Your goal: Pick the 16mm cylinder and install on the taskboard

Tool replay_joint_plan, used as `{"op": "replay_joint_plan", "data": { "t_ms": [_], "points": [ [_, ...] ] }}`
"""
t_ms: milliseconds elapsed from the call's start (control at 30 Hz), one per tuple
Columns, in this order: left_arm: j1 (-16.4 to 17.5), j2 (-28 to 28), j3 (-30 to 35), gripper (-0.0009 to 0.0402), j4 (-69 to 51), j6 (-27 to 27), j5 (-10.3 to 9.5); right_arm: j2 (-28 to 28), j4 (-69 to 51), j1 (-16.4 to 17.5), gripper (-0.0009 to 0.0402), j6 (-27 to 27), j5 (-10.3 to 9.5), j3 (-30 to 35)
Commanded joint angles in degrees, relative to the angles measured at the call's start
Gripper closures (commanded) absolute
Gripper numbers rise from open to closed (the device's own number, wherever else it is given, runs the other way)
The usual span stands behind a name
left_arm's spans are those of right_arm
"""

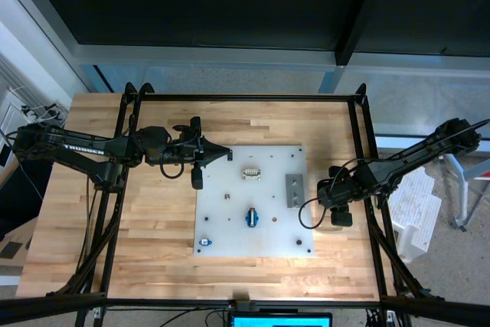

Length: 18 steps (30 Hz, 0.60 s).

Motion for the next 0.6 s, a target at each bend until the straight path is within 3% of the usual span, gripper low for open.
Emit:
{"op": "replay_joint_plan", "data": {
  "t_ms": [33,367,600],
  "points": [
    [0.0,0.0,0.0,0.0393,0.02,0.0,0.02,0.02,-0.2,0.07,0.0293,0.11,-0.02,0.04],
    [0.0,0.0,0.0,0.0393,0.02,0.0,0.02,0.0,-0.61,0.13,0.0395,0.31,-0.59,0.72],
    [0.02,0.0,0.0,0.0393,0.02,0.0,0.02,-0.07,-4.94,0.15,0.0383,0.31,-0.5,4.44]
  ]
}}
